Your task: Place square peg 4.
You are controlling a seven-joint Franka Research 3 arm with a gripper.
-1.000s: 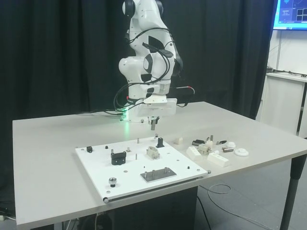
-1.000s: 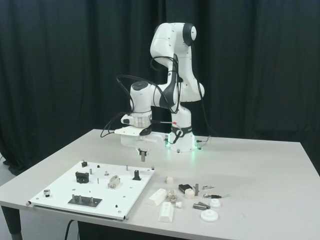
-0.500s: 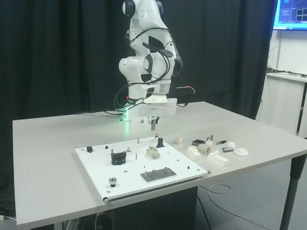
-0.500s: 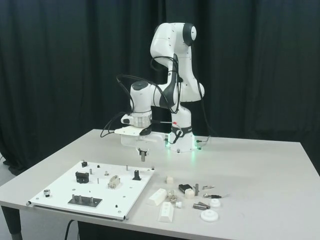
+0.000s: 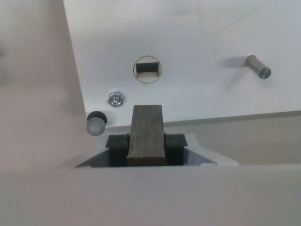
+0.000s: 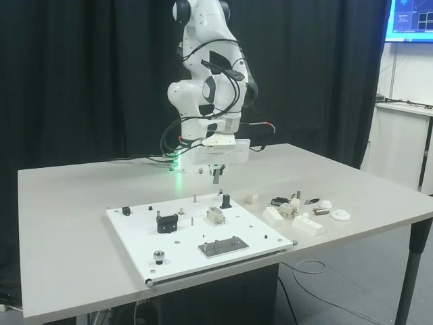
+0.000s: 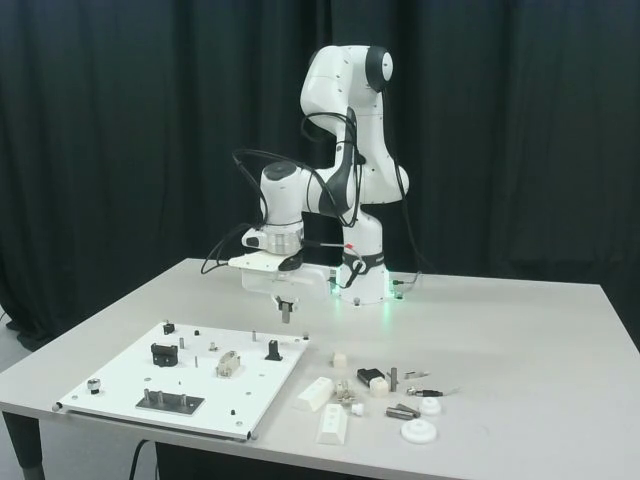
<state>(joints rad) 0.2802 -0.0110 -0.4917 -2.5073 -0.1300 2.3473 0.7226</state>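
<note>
Nothing has visibly shifted since a second ago: arm, claw and parts sit as they did in both room views. Square peg 4 (image 5: 146,135) is a dull grey bar of square section, its flat end face pointing down and its upper part pinched between the two black fingers (image 5: 176,143) of the claw (image 6: 216,175), which is clenched on it and holds it upright in the air above the white board (image 6: 135,238). Seen through the wrist camera, the peg hangs over the board's edge strip, and beyond its tip lies a round insert with a rectangular socket (image 5: 148,69), apart from the peg. Near the claw on the same corner of the board are a small hex nut (image 5: 115,99) and a ball-headed stud (image 5: 95,125); farther off a metal pin (image 5: 258,67) stands from the board. From the room, a black bracket (image 6: 225,200) and other small fixtures sit on the board below and past the claw, while loose white and black parts (image 7: 372,395) lie on the grey worktop (image 7: 520,340) well to the side.
</note>
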